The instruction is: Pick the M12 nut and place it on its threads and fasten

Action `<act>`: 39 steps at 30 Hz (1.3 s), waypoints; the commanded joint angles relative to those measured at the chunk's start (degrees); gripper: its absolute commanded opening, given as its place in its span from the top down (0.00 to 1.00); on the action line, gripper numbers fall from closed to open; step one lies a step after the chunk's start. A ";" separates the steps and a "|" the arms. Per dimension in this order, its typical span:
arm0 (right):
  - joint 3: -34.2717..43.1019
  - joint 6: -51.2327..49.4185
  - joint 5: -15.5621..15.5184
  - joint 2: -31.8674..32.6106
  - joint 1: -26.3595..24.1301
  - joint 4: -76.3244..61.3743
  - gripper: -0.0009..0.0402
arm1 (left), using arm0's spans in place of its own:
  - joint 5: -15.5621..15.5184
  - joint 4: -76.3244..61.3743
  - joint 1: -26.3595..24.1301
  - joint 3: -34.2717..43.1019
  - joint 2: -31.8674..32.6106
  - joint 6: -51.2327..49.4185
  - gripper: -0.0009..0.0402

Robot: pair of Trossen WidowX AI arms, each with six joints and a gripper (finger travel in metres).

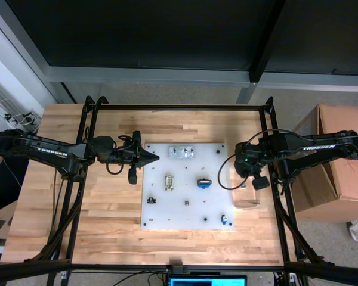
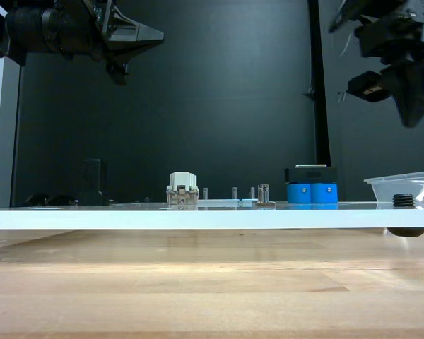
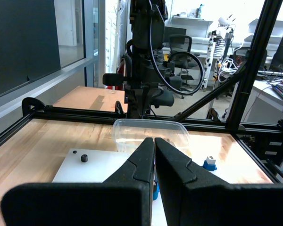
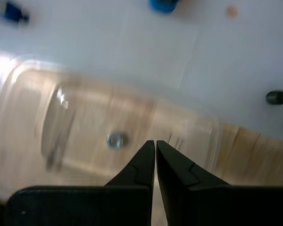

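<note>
From above, the left gripper (image 1: 150,157) hangs at the left edge of the white board (image 1: 167,215), and the right gripper (image 1: 259,182) hangs over the clear tray (image 1: 249,207). At table level, the stud (image 2: 404,200) stands bare-ribbed. In the wrist views both claws are pressed together and empty, and the M12 nut (image 4: 115,139) lies free in the tray, so by my reading every step remains.

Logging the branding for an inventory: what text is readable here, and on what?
"TROSSEN": left arm, behind the left gripper at the board's left edge.
"TROSSEN": right arm, behind the right gripper above the clear tray.
The nut, lying free in that tray: no readable marking.
</note>
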 commanded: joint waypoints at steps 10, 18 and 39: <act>-2.67 -1.57 3.43 5.60 10.45 -2.05 0.70 | 0.04 0.02 0.00 0.00 0.02 0.00 0.98; -8.96 0.44 3.48 5.75 11.17 5.03 0.53 | 0.04 0.02 0.02 0.00 0.02 0.00 0.98; -12.79 -2.14 5.11 12.39 12.35 11.85 0.46 | 0.04 0.02 0.00 0.00 0.02 0.00 0.98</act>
